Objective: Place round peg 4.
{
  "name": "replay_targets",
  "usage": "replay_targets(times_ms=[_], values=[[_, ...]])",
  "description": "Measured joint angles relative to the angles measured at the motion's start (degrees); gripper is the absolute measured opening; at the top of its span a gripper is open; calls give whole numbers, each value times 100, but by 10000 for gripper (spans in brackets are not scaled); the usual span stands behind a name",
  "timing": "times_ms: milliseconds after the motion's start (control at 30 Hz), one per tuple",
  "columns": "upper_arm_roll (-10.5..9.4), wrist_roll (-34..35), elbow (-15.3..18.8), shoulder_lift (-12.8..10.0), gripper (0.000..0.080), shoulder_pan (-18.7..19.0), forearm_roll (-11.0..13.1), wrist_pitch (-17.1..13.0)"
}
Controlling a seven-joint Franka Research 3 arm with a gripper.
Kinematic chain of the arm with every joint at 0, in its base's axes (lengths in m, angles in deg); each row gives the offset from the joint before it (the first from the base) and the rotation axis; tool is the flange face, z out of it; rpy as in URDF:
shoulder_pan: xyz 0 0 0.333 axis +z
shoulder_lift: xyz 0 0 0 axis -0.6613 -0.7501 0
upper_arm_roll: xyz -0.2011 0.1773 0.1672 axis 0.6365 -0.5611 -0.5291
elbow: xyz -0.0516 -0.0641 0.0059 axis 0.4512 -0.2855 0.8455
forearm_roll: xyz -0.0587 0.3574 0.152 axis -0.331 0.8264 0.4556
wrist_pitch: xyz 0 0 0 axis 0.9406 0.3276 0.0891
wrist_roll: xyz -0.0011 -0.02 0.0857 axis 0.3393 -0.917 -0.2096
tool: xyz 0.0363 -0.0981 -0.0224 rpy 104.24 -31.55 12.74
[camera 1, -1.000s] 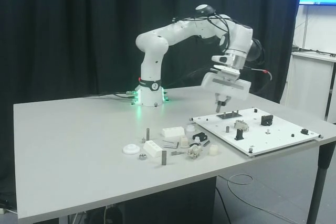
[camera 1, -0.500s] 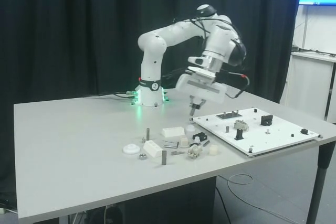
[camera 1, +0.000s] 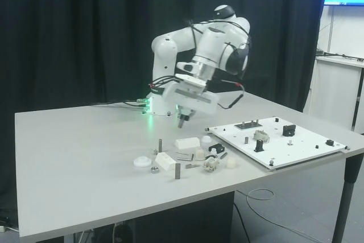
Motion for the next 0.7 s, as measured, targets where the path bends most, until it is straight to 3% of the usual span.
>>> replay_targets(times_ms=[400, 700], values=[[-2, -1168, 49, -292, 149, -823, 636, -21], [-26, -1544, 47, -316, 149, -1353, 1127, 61]])
